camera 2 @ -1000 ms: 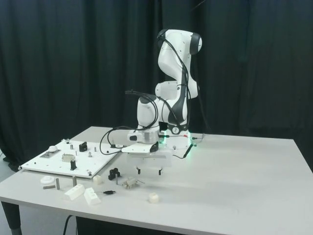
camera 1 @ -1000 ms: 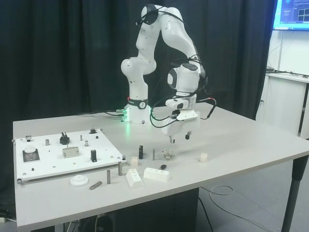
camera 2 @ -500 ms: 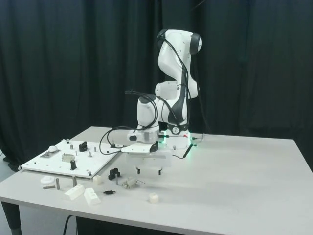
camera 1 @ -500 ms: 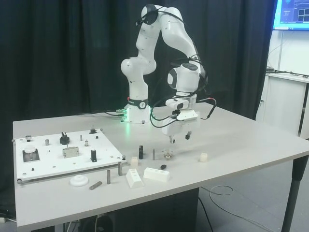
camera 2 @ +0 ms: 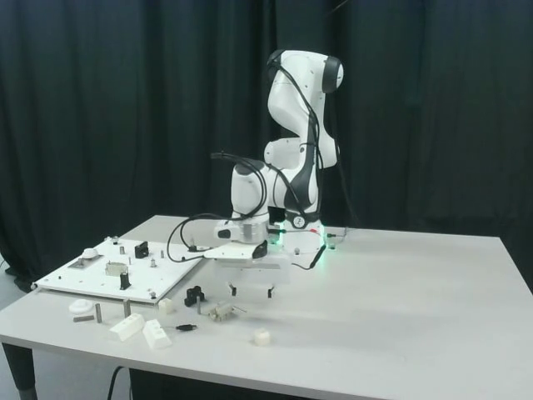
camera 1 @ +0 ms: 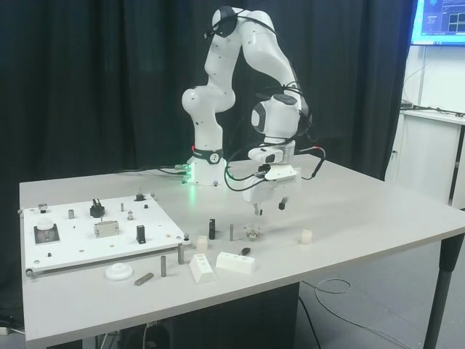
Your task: Remove BNC.
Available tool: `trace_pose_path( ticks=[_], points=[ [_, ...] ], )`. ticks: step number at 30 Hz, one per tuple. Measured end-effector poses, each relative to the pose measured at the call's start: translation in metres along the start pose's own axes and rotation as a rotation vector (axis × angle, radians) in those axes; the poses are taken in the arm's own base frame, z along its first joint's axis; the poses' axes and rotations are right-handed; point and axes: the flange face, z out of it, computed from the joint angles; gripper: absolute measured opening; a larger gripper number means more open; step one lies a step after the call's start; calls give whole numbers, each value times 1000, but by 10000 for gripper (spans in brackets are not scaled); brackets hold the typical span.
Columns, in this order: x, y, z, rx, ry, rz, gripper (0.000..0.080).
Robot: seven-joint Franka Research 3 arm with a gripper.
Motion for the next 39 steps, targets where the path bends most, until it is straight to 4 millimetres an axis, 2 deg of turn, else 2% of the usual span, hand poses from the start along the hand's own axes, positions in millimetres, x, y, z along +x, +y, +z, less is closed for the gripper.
trace_pose_path(
  ticks=[25, 32, 39],
  points=[
    [11, 7, -5, 12, 21, 22, 800],
    [21, 14, -9, 28, 52, 59, 800],
    [37, 30, -16, 47, 90, 126, 800]
  ],
)
